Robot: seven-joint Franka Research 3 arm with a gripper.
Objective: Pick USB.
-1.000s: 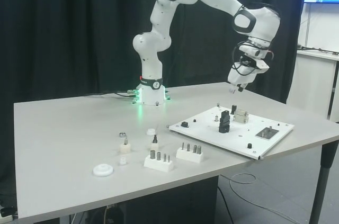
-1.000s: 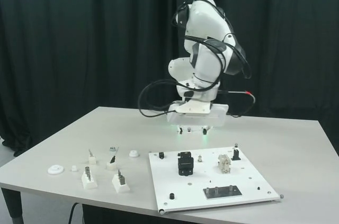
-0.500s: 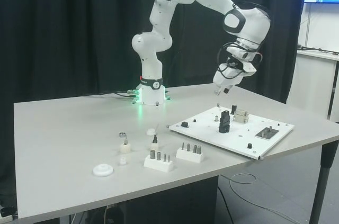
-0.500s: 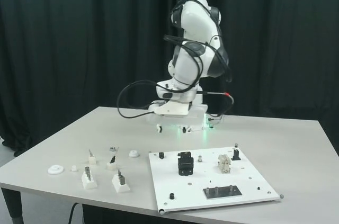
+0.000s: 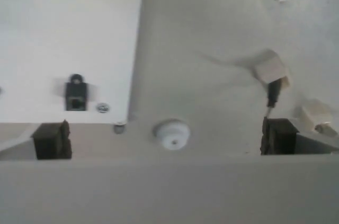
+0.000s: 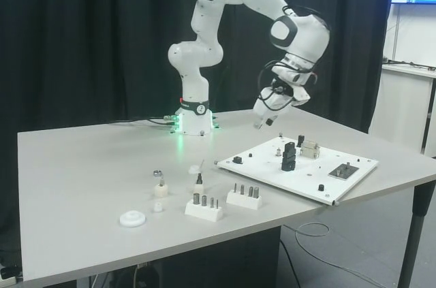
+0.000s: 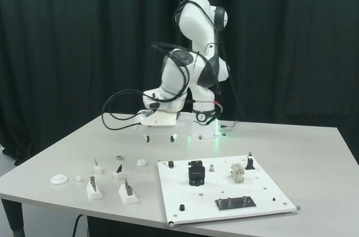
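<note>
The USB plug (image 5: 273, 93) is a small black piece standing in a white block (image 5: 269, 68) on the grey table. In the room views the USB plug (image 6: 199, 179) (image 7: 118, 169) sits just off the white board's (image 6: 354, 157) near-left corner, among the loose parts. My gripper (image 6: 262, 123) (image 7: 160, 137) hangs well above the table, over the board's edge and short of the plug. It is open and holds nothing. Its black fingertips (image 5: 51, 140) frame a white round cap (image 5: 171, 134) in the wrist view.
The white board (image 7: 263, 189) carries a black socket (image 5: 76, 96), a black block (image 6: 289, 156) and a grey plate (image 6: 343, 170). Two white peg holders (image 6: 204, 206) (image 6: 244, 197), a white disc (image 6: 133, 218) and a small peg stand (image 6: 160, 187) lie near the front edge.
The arm has swung from above the board's far side toward the loose parts and come lower. Nothing on the table has moved.
</note>
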